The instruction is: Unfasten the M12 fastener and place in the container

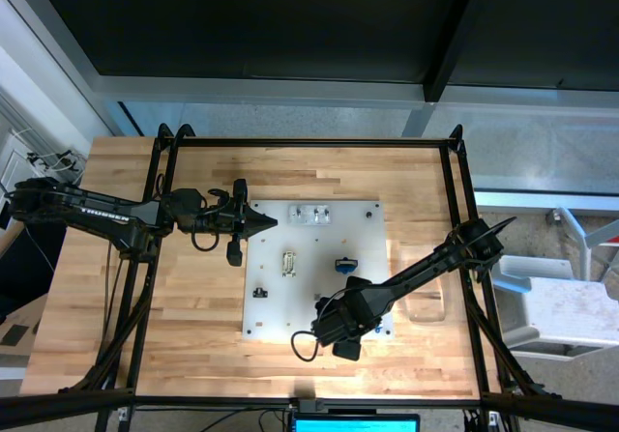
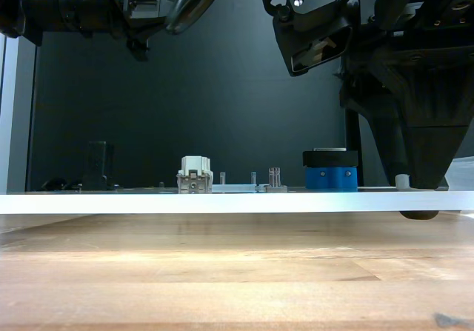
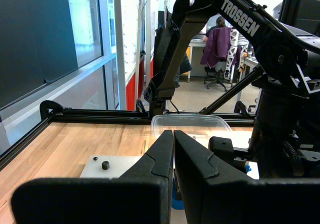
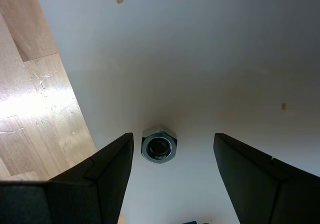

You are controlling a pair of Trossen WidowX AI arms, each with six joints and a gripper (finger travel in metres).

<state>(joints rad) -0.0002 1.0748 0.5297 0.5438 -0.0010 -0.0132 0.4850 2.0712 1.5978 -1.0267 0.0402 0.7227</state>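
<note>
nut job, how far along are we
Done: right gripper open, low astride the nut. In hand: the grasp, nothing gripped yet. To do: grip, unscrew, carry it to the clear tray, which holds no nut. Left gripper shut, parked over the board's far left.

Shiny metal nut — matt white board, pale grained wood table

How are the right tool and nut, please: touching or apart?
Apart: right wrist view shows board between open right tool and nut. Left tool, shut, hovers over board's far-left corner.
</note>
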